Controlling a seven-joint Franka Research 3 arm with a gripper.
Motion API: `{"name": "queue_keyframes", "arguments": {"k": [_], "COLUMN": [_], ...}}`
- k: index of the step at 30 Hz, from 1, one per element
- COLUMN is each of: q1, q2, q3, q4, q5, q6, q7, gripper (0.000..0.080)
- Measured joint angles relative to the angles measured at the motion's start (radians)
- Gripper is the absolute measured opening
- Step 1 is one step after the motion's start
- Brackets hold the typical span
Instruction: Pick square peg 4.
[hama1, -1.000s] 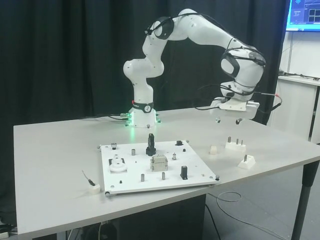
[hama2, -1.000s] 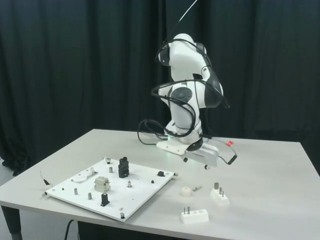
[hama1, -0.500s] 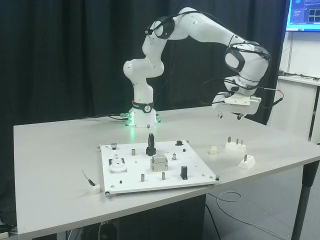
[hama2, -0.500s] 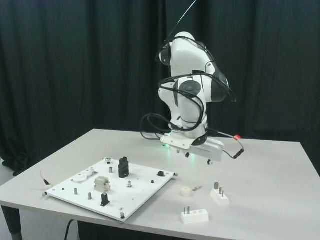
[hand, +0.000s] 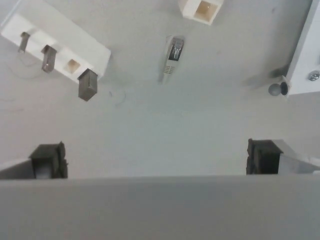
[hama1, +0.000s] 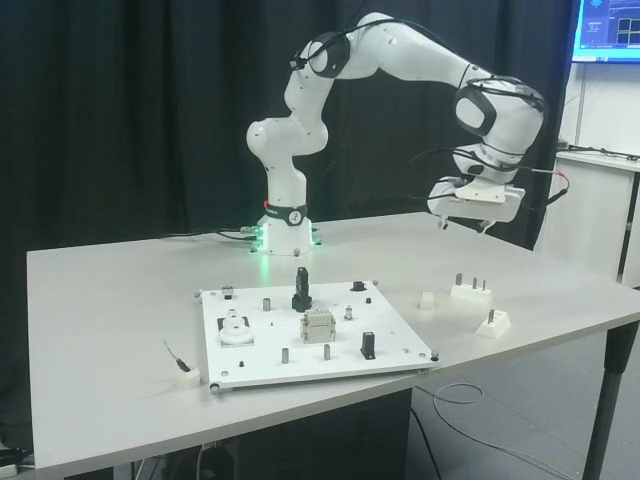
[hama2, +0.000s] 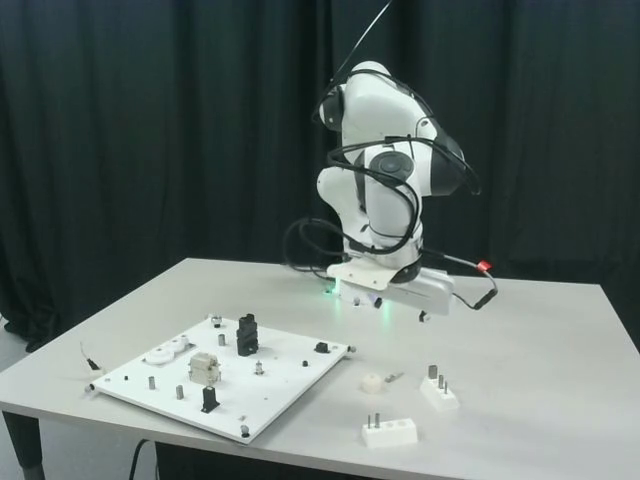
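In the wrist view a grey square peg stands at one end of a long white holder, which also carries two thinner pegs. My gripper is open and holds nothing, with its black fingertips far apart and bare table between them. It hangs well above the table, with the peg off to one side. In the room views the gripper is high over the table's right part, above the white peg holders.
A small white block with a square hole and a loose cable plug lie near the holder. The white assembly board with several parts takes up the table's middle. Another peg holder sits near the front edge.
The arm has lifted the gripper higher and swung it toward the table's right and back. The gripper stays open and nothing on the table has moved.
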Motion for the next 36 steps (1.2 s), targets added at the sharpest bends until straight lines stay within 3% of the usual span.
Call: {"name": "queue_keyframes", "arguments": {"k": [21,36], "q1": [0.037,0.076], "q2": [-0.029,-0.031], "q3": [0.012,0.022], "q4": [0.001,-0.013], "q5": [-0.038,-0.038], "q6": [0.0,0.041], "q7": [-0.031,-0.003], "gripper": [0.08,0.08]}}
